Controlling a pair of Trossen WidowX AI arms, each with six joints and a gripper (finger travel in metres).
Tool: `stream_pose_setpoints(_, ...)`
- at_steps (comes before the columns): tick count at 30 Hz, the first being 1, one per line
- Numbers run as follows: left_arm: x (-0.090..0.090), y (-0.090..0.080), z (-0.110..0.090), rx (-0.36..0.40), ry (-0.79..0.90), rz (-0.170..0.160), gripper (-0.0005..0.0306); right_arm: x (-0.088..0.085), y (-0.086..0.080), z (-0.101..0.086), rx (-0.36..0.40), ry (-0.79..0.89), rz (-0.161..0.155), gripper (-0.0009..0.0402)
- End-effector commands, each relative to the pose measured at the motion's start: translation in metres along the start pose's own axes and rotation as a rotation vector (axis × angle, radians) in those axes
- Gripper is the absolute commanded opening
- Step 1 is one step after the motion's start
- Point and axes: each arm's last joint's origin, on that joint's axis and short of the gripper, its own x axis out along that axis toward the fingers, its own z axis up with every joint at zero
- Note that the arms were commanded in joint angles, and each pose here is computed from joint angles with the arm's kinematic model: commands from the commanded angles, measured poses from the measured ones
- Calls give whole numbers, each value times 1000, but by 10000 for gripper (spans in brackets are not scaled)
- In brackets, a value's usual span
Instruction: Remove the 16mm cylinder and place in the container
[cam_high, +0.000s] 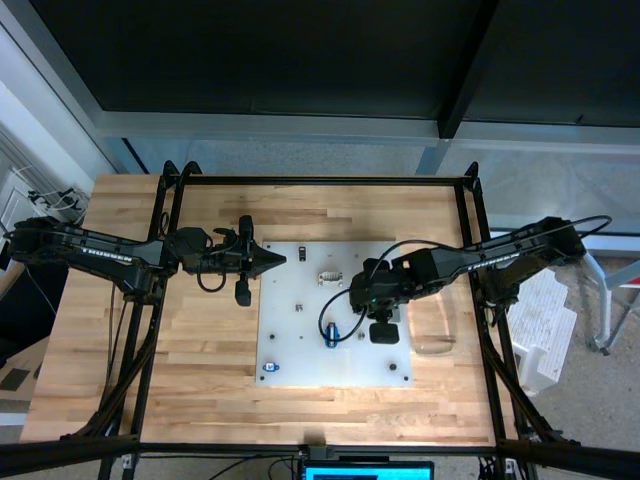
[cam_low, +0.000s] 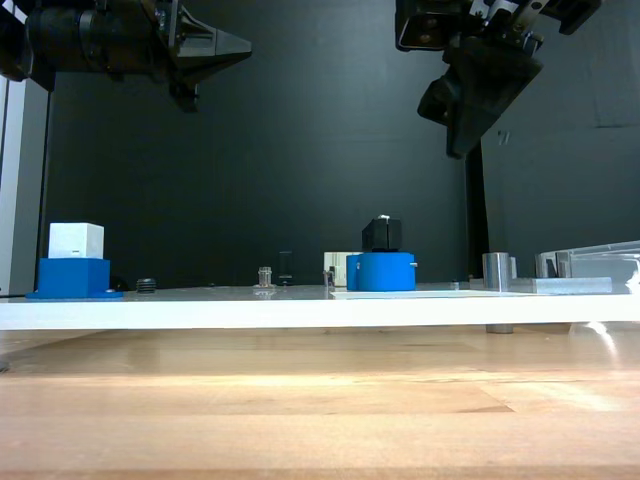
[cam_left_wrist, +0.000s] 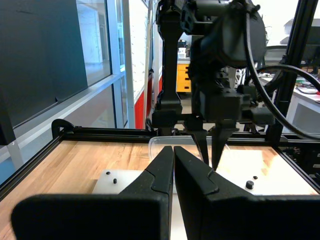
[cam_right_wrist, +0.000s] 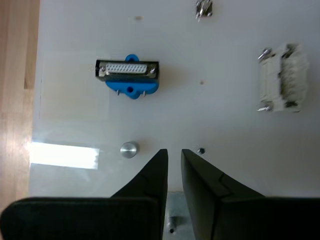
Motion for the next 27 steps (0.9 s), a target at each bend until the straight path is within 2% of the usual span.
stream_pose_setpoints(1,0,0,0,0,0,0,0,2,5,2,3,8,-3,51)
stream_pose_setpoints(4,0,0,0,0,0,0,0,4,10,2,-9,18,-40,64)
stream_pose_setpoints(8,0,0,0,0,0,0,0,8,18,0,-24,34,-37,100)
stream_pose_setpoints(12,0,0,0,0,0,0,0,14,28,-2,-35,51,-31,155)
stream_pose_setpoints(15,0,0,0,0,0,0,0,17,33,-1,-26,57,-57,195)
stream_pose_setpoints(18,0,0,0,0,0,0,0,18,34,0,-16,63,-64,226)
stream_pose_setpoints(22,0,0,0,0,0,0,0,21,35,3,-18,66,-81,244)
stream_pose_setpoints(27,0,0,0,0,0,0,0,31,37,4,-22,98,-89,244)
